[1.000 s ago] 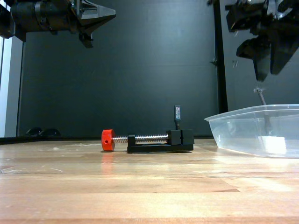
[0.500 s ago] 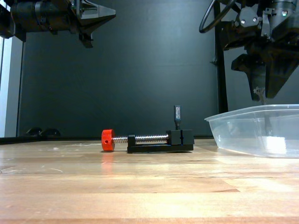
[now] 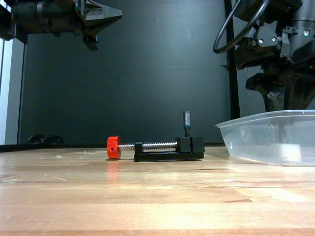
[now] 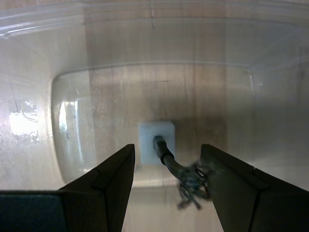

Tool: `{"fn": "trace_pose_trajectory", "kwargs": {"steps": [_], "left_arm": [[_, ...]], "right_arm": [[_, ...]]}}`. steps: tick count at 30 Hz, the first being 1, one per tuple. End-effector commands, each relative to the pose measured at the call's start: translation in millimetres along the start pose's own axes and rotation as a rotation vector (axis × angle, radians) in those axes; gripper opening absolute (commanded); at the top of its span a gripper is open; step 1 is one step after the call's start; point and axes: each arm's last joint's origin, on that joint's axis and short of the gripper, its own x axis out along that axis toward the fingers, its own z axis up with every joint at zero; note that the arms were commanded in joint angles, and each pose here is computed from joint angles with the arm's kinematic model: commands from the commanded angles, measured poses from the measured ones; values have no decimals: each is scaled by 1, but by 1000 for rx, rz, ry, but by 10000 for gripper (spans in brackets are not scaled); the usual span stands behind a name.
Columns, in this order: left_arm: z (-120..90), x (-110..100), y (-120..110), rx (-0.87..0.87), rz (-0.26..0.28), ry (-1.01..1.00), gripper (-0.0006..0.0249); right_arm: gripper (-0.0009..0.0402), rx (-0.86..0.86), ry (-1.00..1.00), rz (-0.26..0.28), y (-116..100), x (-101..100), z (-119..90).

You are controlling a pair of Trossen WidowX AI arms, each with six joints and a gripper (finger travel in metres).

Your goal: Pick the usb-c connector and install on the hub

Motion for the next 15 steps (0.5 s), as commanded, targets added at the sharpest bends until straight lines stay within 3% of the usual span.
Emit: {"fn": "trace_pose_trajectory", "kwargs": {"steps": [1, 15], "left_arm": [[0, 0, 0, 0, 0, 0, 0], [0, 0, 0, 0, 0, 0, 0]], "right_arm": [[179, -2, -1, -1, 1, 2, -1], [142, -3, -11, 4, 2, 14, -5]]}}
